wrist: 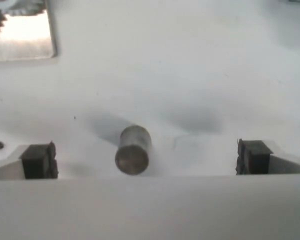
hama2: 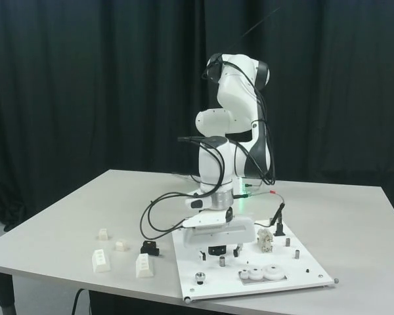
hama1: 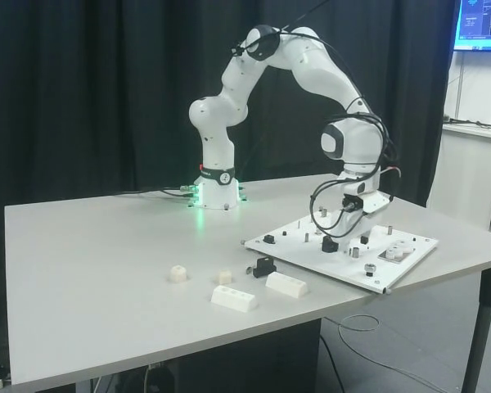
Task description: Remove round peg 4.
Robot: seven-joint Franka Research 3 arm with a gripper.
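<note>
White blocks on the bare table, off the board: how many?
4: a small cube farthest out, a second small one beside it, a long block at the table's front, another nearest the board. None seem hidden.

The grey table [hama1: 90,246] carries the white board [hama1: 409,266], four small white blocks [hama1: 233,297] and the arm's base [hama1: 215,195].

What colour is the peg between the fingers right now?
Grey, standing on the white board; the round peg shows best in the wrist view.
</note>
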